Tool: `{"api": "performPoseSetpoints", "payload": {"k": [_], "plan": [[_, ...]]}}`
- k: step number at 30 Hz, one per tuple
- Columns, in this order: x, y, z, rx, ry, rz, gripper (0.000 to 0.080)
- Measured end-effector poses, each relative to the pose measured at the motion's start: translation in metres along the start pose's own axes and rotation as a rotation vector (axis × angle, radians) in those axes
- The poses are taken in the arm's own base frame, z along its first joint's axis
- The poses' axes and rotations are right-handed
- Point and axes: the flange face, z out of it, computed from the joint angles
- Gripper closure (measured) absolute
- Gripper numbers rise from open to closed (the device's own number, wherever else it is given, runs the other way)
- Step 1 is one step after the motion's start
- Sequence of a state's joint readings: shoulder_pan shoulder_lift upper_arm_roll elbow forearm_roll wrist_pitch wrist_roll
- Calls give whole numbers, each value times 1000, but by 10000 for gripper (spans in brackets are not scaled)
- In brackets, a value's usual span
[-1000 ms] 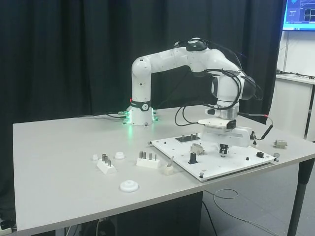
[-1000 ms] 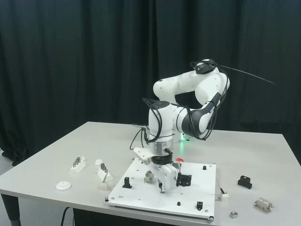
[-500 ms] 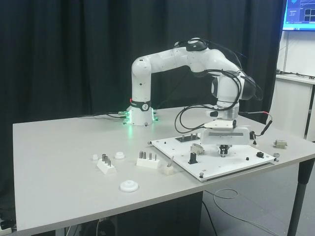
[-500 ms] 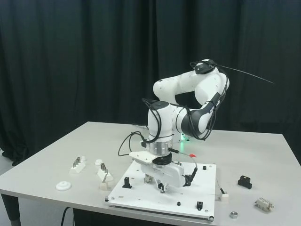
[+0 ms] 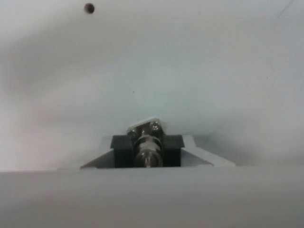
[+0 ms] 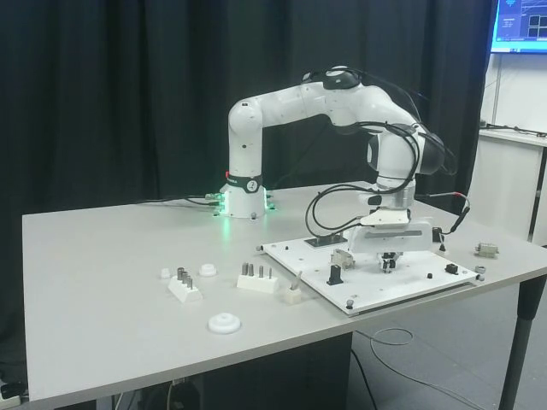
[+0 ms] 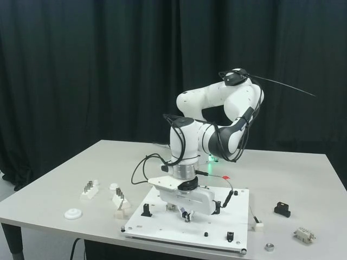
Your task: Insert BNC.
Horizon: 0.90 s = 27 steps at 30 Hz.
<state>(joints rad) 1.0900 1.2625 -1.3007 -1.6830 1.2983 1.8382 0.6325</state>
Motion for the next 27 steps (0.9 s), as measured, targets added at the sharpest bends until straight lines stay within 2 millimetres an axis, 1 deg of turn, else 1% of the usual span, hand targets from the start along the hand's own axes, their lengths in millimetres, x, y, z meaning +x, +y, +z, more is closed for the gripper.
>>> {"api": "performPoseSetpoints", "payload": {"k": [4, 15, 23, 27], "plan": [[0, 0, 0, 0, 0, 11, 681], [0, 0, 1, -1, 1, 141, 681], [0, -1, 1, -3, 3, 144, 681], [-1, -1, 2, -6, 7, 109, 681]]}}
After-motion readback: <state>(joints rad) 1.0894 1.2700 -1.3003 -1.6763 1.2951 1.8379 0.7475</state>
